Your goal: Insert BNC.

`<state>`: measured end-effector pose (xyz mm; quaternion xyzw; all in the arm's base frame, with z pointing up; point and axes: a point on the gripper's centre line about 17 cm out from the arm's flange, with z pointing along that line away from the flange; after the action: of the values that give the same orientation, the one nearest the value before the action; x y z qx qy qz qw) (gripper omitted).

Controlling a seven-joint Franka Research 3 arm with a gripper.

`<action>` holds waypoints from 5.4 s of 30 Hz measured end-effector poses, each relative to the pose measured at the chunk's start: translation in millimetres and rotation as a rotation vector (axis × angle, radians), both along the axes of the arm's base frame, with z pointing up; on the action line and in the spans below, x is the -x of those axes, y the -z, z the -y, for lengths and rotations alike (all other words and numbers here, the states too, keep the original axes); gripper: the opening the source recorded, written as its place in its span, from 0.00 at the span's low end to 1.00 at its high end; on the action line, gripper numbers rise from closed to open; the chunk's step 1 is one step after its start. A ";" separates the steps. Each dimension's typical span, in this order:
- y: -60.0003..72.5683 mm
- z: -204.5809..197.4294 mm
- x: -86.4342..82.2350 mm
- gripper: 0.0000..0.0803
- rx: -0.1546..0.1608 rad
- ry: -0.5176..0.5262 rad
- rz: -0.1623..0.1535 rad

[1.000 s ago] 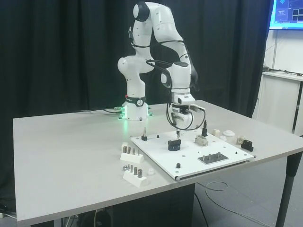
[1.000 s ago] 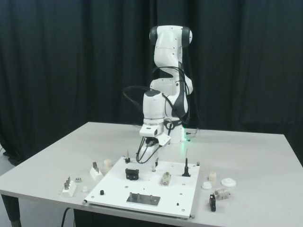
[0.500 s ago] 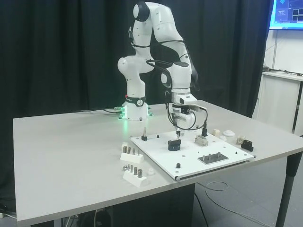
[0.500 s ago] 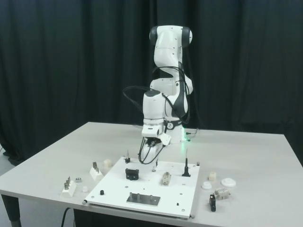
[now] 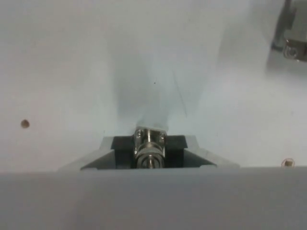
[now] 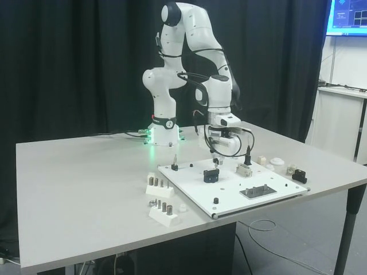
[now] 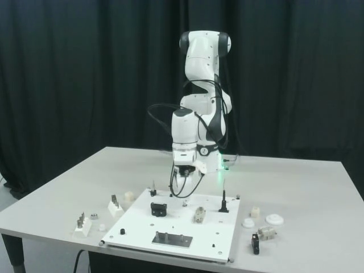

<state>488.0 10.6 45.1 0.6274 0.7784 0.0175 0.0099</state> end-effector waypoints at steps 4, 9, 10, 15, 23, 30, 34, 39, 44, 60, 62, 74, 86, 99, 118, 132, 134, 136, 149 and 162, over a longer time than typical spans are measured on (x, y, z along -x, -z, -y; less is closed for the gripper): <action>0.0 0.1 0.1 0.16 0.000 -0.012 0.000; 0.1 0.2 0.2 0.16 0.001 -0.036 -0.001; 0.1 0.3 0.3 0.16 0.002 -0.044 -0.001; 0.1 0.3 0.5 0.16 0.003 -0.079 -0.002; 0.1 0.5 0.9 0.16 0.005 -0.143 -0.003; 0.2 0.7 1.3 0.16 0.006 -0.198 -0.005; 0.5 0.8 1.6 0.16 0.008 -0.233 -0.006; 0.9 1.1 1.8 0.16 0.009 -0.281 -0.006; 2.0 1.5 2.1 0.16 0.011 -0.319 -0.008; 5.8 2.1 1.5 0.16 0.012 -0.326 -0.017; 5.8 2.0 1.5 0.16 0.011 -0.321 -0.018; 6.1 1.8 1.2 0.16 0.004 -0.175 -0.020; 6.1 1.0 0.4 0.16 -0.010 -0.007 -0.021; 6.2 0.9 -0.3 0.16 -0.015 0.138 -0.023; 6.4 0.9 -1.5 0.16 -0.021 0.382 -0.027; 6.6 1.0 -2.5 0.16 -0.025 0.579 -0.031; 6.6 1.2 -2.5 0.16 -0.026 0.596 -0.031; 6.6 1.3 -2.6 0.16 -0.026 0.617 -0.031; 6.8 1.8 -3.6 0.16 -0.031 0.808 -0.034; 6.9 2.3 -5.0 0.16 -0.037 1.071 -0.037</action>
<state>493.0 8.2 38.2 0.9370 0.3489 0.0128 -0.0073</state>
